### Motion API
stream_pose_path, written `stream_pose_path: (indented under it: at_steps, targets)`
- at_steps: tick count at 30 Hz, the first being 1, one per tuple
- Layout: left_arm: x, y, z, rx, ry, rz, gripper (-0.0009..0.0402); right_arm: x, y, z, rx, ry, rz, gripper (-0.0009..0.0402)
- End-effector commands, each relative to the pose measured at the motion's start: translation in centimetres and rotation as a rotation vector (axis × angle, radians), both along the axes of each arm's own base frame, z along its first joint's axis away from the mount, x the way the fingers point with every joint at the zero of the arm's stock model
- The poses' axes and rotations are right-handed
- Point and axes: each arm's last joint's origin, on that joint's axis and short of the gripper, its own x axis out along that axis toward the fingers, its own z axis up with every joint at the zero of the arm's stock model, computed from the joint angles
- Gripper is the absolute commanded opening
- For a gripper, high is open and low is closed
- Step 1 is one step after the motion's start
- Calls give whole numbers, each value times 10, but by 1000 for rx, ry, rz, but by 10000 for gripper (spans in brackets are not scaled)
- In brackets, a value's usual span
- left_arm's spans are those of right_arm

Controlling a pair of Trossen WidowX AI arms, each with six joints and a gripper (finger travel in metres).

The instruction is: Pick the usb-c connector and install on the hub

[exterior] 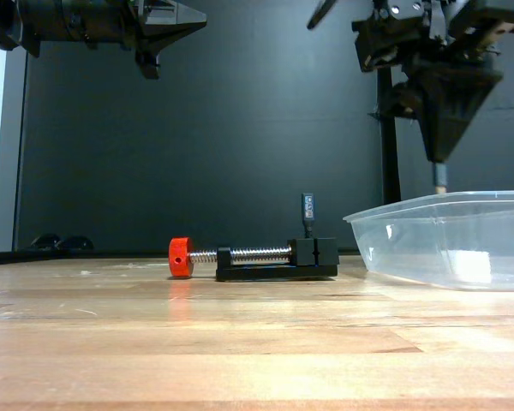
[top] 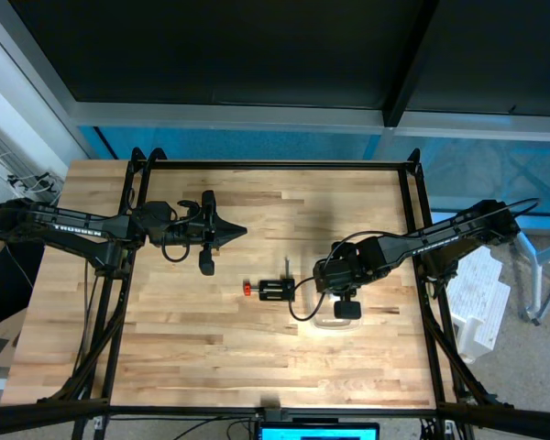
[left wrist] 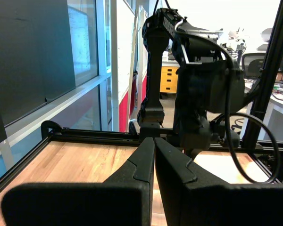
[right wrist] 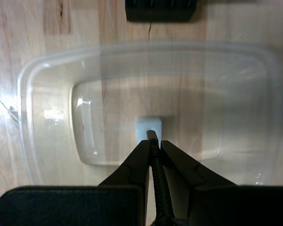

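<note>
One arm works: the right gripper (right wrist: 153, 141) hangs over the tray (right wrist: 27, 117), its fingers (right wrist: 139, 160) pinched almost shut on the usb-c connector (right wrist: 152, 136), whose dark cord runs back between them. Below it a white block (right wrist: 148, 125) lies on the tray floor. I judge the pick made. Next comes the carry to the hub (top: 275, 290), near the tabletop's middle just beside the tray, lining the plug up with its upright stem (exterior: 307, 210). The left gripper (top: 229, 231) is parked toward the left edge, fingers pressed together, empty.

Hub (exterior: 278, 257) black, orange-red end; usb-c connector (right wrist: 151, 135) dark; tray (exterior: 385, 244) clear; left hand (left wrist: 154, 141), right hand (right wrist: 154, 143) black.
</note>
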Motion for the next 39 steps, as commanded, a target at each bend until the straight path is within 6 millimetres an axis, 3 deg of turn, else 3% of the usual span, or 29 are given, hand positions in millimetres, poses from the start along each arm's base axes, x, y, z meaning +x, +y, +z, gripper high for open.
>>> stream_pose_path:
  at_steps: [1,29,39]
  targets:
    - [0,0,0,0,0,0,0,2,0,7,-4,-18,-4,0]
    - [0,0,0,0,0,0,0,7,-1,15,3,-39,-12,0]
    - [0,0,0,0,0,0,0,32,-5,24,-7,-48,-4,0]
